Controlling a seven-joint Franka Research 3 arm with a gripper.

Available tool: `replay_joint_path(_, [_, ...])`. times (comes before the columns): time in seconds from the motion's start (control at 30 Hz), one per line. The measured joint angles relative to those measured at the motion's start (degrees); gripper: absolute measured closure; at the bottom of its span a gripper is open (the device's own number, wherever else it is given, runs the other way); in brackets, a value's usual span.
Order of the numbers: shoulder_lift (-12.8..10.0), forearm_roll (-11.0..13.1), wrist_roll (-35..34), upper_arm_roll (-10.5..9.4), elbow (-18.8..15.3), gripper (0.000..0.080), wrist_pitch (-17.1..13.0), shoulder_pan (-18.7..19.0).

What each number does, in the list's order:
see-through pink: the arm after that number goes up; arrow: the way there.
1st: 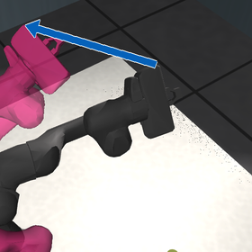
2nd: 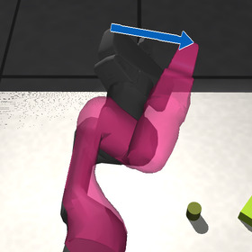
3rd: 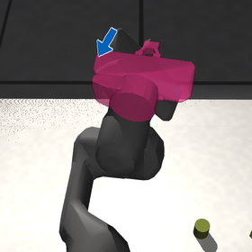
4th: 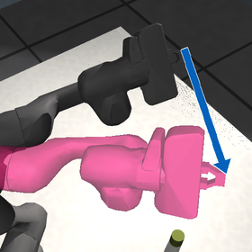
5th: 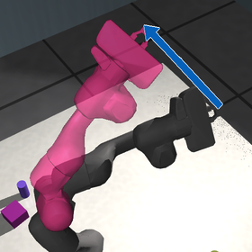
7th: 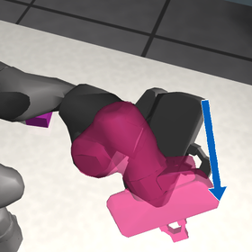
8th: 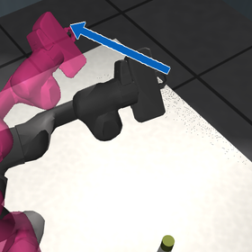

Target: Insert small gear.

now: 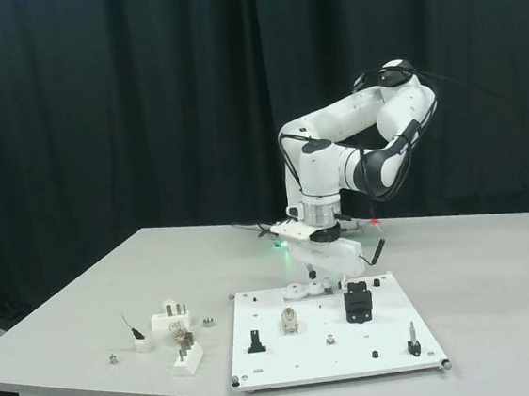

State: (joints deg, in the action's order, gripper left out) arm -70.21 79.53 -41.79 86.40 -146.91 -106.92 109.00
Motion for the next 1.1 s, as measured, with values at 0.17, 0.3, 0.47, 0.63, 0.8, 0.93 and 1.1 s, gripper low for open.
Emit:
replay_joint_path(0.17, [0.0, 0.0, 1.27, 0.0, -0.05, 0.0003, 1.6, -0.57])
replay_joint_path(0.3, [0.0, 0.0, 1.99, 0.03, -0.1, 0.0003, 2.59, -0.94])
replay_joint_path(0.47, [0.0, 0.0, 2.63, 0.15, -0.11, 0.0003, 3.27, -1.31])
replay_joint_path(0.63, [0.0, 0.0, 2.71, 0.42, -0.11, 0.0003, 3.57, -1.51])
replay_joint_path(0.8, [0.0, 0.0, 2.71, 0.83, -0.11, 0.0003, 3.63, -1.61])
replay_joint_path(0.93, [0.0, 0.0, 2.71, 1.31, -0.1, 0.0268, 3.83, -1.67])
replay_joint_path(1.1, [0.0, 0.0, 2.7, 1.82, -0.1, 0.0268, 4.06, -1.73])
